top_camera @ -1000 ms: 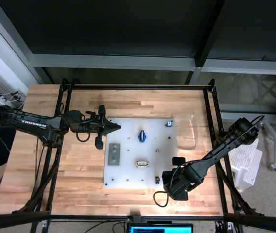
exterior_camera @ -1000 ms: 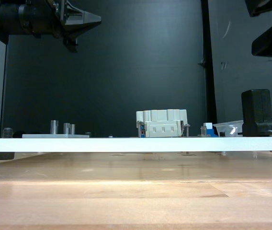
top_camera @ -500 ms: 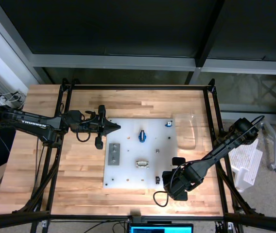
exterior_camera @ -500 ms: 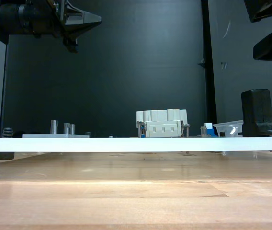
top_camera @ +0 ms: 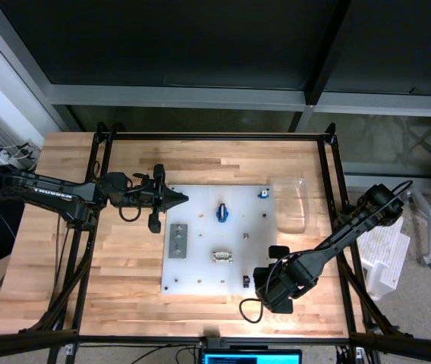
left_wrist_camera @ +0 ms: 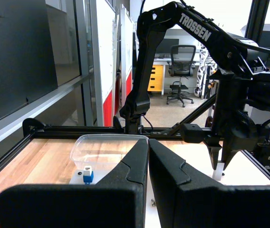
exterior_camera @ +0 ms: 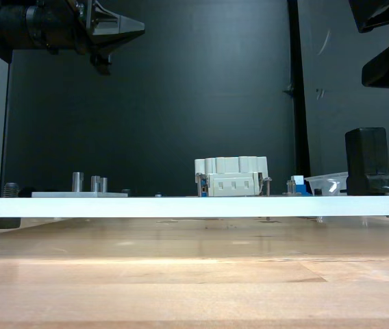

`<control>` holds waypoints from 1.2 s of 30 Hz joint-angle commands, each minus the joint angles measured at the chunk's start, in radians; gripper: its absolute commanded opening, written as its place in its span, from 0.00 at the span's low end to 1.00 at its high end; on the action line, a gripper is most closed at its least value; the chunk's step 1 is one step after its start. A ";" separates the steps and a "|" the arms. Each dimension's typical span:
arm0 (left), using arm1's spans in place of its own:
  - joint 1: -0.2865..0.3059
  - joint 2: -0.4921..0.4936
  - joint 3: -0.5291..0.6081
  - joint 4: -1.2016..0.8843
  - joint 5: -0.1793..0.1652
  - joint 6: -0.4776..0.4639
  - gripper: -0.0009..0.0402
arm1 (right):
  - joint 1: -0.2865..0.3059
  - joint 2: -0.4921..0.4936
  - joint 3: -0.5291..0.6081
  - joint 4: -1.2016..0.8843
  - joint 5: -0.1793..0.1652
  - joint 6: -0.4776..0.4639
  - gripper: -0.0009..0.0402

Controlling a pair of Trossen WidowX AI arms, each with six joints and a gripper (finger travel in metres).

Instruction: Pick the 16mm bar and install on taskboard

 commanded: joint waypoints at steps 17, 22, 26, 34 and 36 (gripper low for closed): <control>0.000 0.000 0.000 0.000 0.000 0.000 0.02 | -0.001 -0.001 -0.015 0.016 0.006 -0.006 0.04; 0.000 0.000 0.000 0.000 0.000 0.000 0.02 | -0.002 -0.001 -0.016 0.015 0.000 -0.006 0.04; 0.000 0.000 0.000 0.000 0.000 0.000 0.02 | -0.002 -0.001 -0.016 0.015 0.000 -0.006 0.04; 0.000 0.000 0.000 0.000 0.000 0.000 0.02 | -0.002 -0.001 -0.023 0.022 0.001 -0.006 0.04; 0.000 0.000 0.000 0.000 0.000 0.000 0.02 | -0.002 -0.001 -0.035 0.037 0.001 -0.006 0.04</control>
